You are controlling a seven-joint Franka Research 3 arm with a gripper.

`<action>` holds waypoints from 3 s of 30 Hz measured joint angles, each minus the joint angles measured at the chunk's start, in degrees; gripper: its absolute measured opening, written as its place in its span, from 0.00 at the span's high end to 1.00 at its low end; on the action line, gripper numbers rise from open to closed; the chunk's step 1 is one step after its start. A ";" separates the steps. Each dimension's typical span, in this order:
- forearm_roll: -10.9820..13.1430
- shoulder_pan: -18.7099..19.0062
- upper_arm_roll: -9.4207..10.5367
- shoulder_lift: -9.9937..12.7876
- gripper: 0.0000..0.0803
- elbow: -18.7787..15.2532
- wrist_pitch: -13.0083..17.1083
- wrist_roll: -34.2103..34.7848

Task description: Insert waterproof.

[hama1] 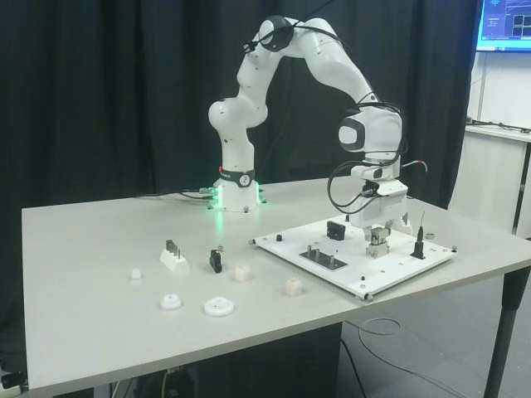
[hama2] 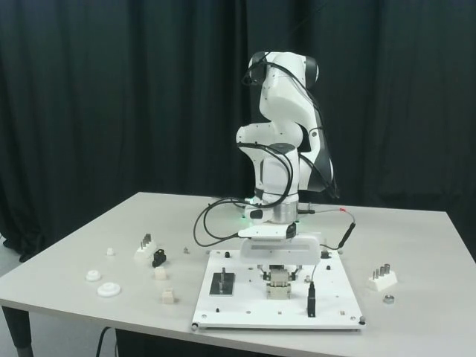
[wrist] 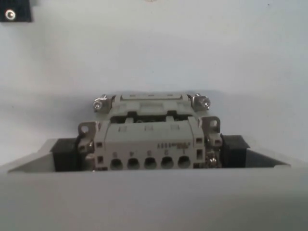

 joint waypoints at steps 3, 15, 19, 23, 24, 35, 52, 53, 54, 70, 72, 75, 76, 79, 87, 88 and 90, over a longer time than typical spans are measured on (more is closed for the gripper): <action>0.00 -0.01 0.00 0.00 0.23 0.01 0.00 0.00; 0.01 -0.14 0.00 0.08 0.23 0.02 0.34 0.03; 0.02 -0.14 0.00 0.14 0.23 0.04 0.56 0.03; 0.02 -0.14 0.06 0.20 0.23 0.06 0.82 0.03; 0.02 -0.14 0.10 0.26 0.23 0.06 0.88 0.03; 0.02 -0.13 0.16 0.31 0.23 0.08 1.04 -0.01; 0.02 -0.13 0.15 0.22 0.23 0.09 0.53 -0.37; 0.01 -0.13 0.15 0.20 0.23 0.09 0.41 -0.37; 0.01 -0.13 0.14 0.20 0.23 0.11 0.35 -0.38; 0.02 -0.13 0.14 0.23 0.23 0.13 0.35 -0.20; 0.02 -0.13 0.15 0.23 0.23 0.13 0.36 -0.19; 0.02 -0.13 0.15 0.23 0.23 0.13 0.37 -0.19; 0.02 -0.13 0.16 0.23 0.23 0.13 0.37 -0.22; 0.02 -0.13 0.16 0.23 0.23 0.13 0.37 -0.50; 0.02 -0.14 0.16 0.23 0.23 0.15 0.37 -2.56; 0.02 -0.14 0.16 0.23 0.23 0.15 0.37 -2.74; 0.02 -0.14 0.16 0.23 0.23 0.15 0.37 -3.24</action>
